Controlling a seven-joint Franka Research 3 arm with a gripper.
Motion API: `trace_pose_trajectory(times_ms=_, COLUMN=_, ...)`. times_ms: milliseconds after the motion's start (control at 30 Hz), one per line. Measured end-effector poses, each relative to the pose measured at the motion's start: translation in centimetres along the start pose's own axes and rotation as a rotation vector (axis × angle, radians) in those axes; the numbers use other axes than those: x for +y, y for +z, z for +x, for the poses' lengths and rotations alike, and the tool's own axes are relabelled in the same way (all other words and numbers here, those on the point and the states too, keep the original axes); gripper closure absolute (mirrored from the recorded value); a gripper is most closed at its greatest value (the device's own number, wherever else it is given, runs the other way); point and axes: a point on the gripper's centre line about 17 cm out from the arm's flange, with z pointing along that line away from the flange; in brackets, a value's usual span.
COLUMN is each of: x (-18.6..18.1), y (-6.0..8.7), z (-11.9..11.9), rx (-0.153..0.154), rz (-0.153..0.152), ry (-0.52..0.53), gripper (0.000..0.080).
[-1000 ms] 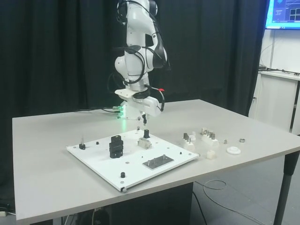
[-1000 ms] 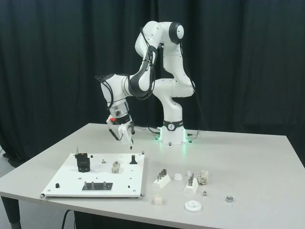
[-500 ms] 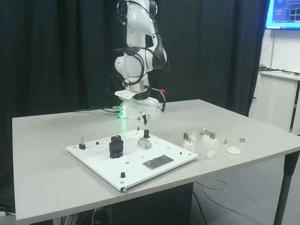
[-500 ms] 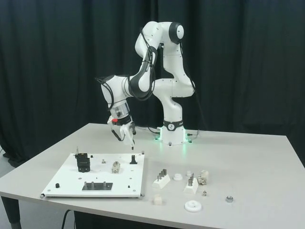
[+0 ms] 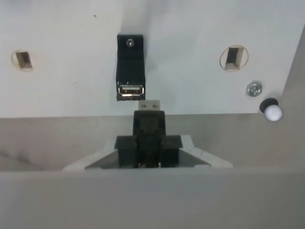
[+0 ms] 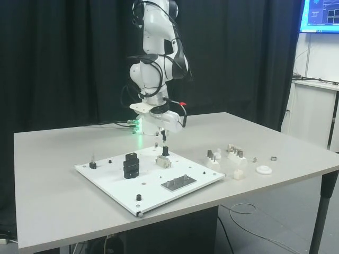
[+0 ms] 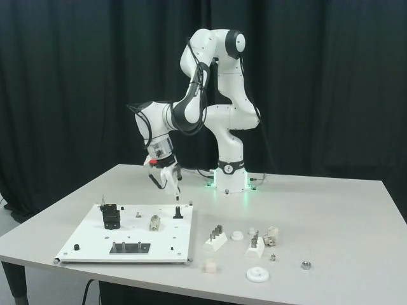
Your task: Insert USB.
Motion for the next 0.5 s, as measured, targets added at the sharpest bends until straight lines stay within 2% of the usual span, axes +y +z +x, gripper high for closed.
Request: trace_pose_trajectory(times_ms=500, x=-0.4, y=0.68, z=0.43, rx=0.003, rz=0.013, ry=0.015, gripper=0.0709)
